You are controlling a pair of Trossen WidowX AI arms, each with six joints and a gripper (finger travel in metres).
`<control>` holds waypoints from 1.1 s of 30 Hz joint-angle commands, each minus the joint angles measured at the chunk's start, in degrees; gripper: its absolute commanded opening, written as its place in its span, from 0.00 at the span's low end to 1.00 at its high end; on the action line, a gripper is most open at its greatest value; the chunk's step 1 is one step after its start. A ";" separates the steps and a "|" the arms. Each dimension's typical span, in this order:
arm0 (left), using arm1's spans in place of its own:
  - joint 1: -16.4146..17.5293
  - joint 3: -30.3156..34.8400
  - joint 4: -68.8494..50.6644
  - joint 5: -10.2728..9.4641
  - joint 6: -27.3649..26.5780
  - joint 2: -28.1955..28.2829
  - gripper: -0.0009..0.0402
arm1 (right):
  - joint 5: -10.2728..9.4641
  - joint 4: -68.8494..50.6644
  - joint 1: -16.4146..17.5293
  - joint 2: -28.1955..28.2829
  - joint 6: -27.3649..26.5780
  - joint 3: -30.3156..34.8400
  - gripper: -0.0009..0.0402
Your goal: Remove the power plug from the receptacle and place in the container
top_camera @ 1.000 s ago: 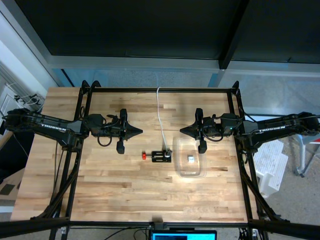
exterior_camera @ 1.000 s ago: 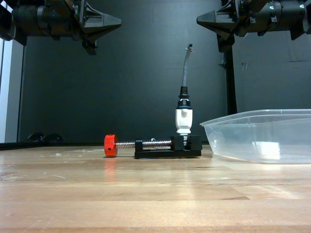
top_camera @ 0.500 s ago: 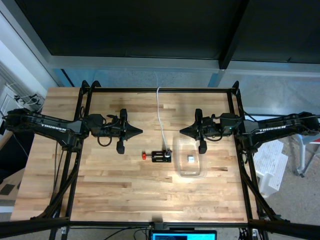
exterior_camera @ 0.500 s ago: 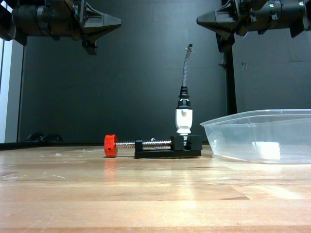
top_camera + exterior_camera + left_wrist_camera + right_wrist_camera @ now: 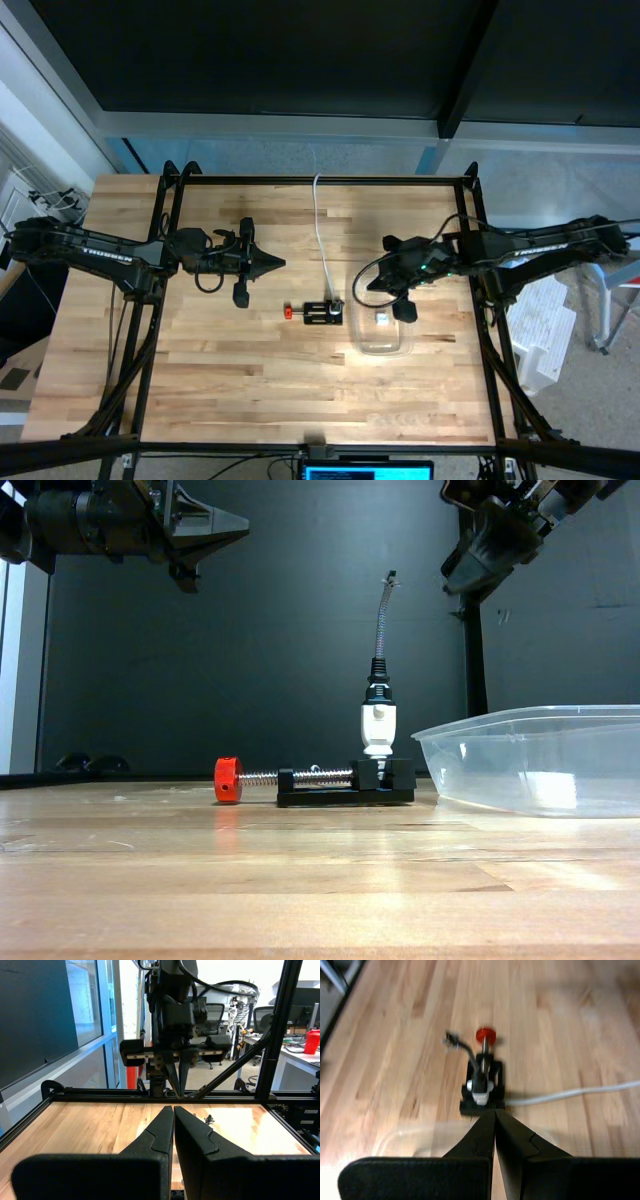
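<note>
The power plug (image 5: 377, 685), upright in the receptacle (image 5: 378, 730), we judge light and stiff, best pinched at its black body; right gripper (image 5: 495, 1113) hovers above, left gripper (image 5: 173, 1108) well apart, both with jaws closed.

One left tool (image 5: 173, 1108), one right tool (image 5: 495, 1113), one plug (image 5: 377, 686), one receptacle (image 5: 378, 728), one container (image 5: 540, 765).

Right gripper (image 5: 495, 1115), fingers together, is hanging over the container (image 5: 500, 760) wall. Open air is lying ahead of it, down to the power plug (image 5: 479, 1077). The plug's bent cable stub (image 5: 383, 610) is sticking up into that path. Left gripper (image 5: 173, 1109), also closed, is hovering high, well beyond the vise (image 5: 345, 780).
</note>
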 commanded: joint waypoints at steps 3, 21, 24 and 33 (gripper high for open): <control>0.00 0.02 0.02 0.02 0.02 0.02 0.02 | 1.73 -4.61 0.79 7.19 0.94 5.05 0.04; 0.02 0.02 0.00 0.02 0.02 0.02 0.02 | 3.08 -16.04 1.33 26.43 2.71 22.51 0.65; 0.02 0.02 0.02 0.02 0.02 0.02 0.02 | 3.02 -16.35 1.40 28.46 2.64 23.93 0.66; 0.00 0.02 0.02 0.00 0.02 0.02 0.02 | 4.46 -14.34 1.84 30.23 3.52 24.52 0.66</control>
